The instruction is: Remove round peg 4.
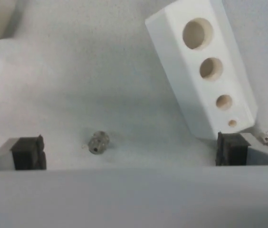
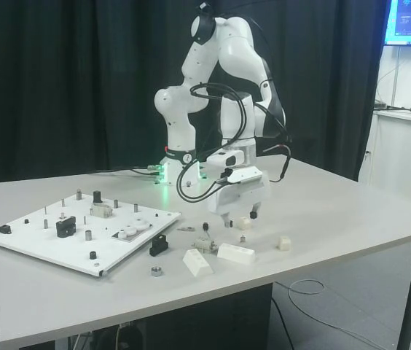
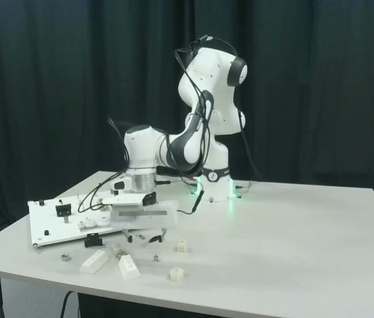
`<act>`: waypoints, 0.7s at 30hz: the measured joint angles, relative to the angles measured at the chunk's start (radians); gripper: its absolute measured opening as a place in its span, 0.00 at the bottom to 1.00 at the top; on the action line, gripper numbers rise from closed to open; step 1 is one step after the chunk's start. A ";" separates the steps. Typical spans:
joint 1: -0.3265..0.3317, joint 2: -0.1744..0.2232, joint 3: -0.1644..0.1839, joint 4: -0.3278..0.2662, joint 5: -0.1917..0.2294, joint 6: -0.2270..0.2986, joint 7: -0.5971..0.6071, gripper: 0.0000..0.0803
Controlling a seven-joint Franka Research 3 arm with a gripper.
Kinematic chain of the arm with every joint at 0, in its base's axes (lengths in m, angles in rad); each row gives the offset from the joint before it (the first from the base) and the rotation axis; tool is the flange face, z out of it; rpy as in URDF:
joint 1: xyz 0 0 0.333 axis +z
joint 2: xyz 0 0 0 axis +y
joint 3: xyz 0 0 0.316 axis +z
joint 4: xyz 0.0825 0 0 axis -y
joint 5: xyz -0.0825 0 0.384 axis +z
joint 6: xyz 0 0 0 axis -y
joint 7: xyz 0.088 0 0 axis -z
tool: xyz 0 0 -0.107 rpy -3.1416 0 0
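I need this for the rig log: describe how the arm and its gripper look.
The arm is white with rounded, glossy joint housings and black bands at some joints. Black cables loop loosely along it down to the wrist. The gripper has a white boxy body; in the wrist view its jaws end in black blocky pads. A green light glows at the base, which is bolted to the grey table.

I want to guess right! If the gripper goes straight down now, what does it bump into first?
Probably the small grey peg lying on the table, between the open gripper's fingers. The white block sits to one side.
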 joint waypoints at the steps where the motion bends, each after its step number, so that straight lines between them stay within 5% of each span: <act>1: 0.000 -0.001 -0.002 0.000 -0.004 0.000 0.000 1.00; 21: -0.037 -0.067 -0.056 0.000 -0.175 -0.070 0.000 1.00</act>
